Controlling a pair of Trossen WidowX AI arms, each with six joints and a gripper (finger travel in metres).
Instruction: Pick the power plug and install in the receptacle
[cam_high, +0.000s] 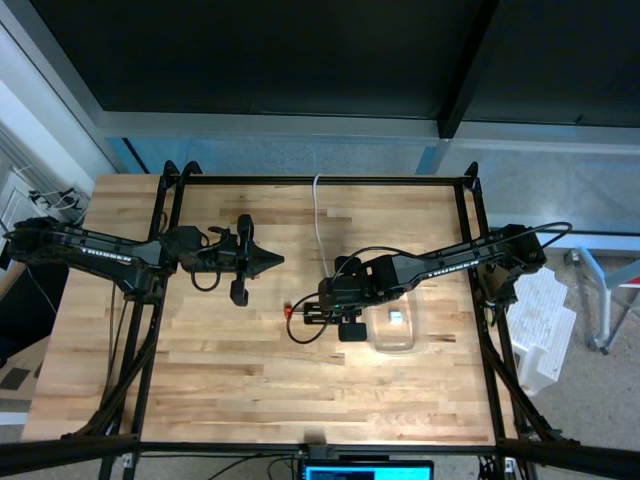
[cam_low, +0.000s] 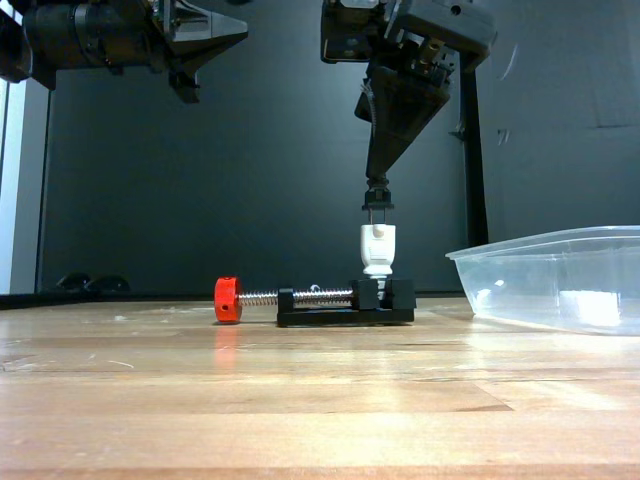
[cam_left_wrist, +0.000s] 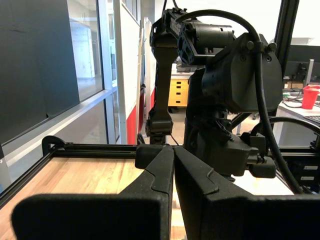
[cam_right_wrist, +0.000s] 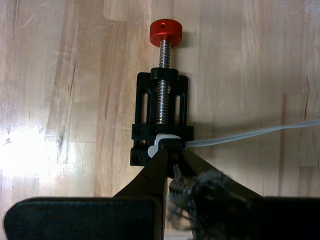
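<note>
Clamped at the very tips of the right gripper (cam_low: 378, 186), straight above the vise (cam_low: 345, 300): the power plug (cam_low: 378, 197), tiny and dark, pins pointing down at the receptacle (cam_low: 377, 249), itself upright in the grip of the vise. Hard to tell whether the pins already touch the socket face or sit just short of it. Probably near weightless and rigid, and far smaller than the fingers (cam_right_wrist: 155, 172) around it, so apt to twist or slip if squeezed off-centre. Best held across the flat sides of the body, pins left free, and pressed straight down with no sideways push. The receptacle likely stiff plastic as well, steadied only by the vise. Thin white cable (cam_right_wrist: 250, 135) trailing limply away from the vise, no help against tipping. Red knob (cam_low: 227, 299) at the screw end of the vise. Clear tray (cam_low: 540, 285) just beside the vise on the side away from the knob, a small white block (cam_high: 396, 317) inside it. Left gripper (cam_high: 276, 260) raised high and well away from the vise on the knob side, fingers pressed together on nothing. Under the vise, a worktop (cam_low: 300, 400) of pale wood planks, flat and smooth, with some glare. Black frame rails (cam_high: 320, 181) around it, and a dark wall (cam_low: 250, 180) behind the vise.
</note>
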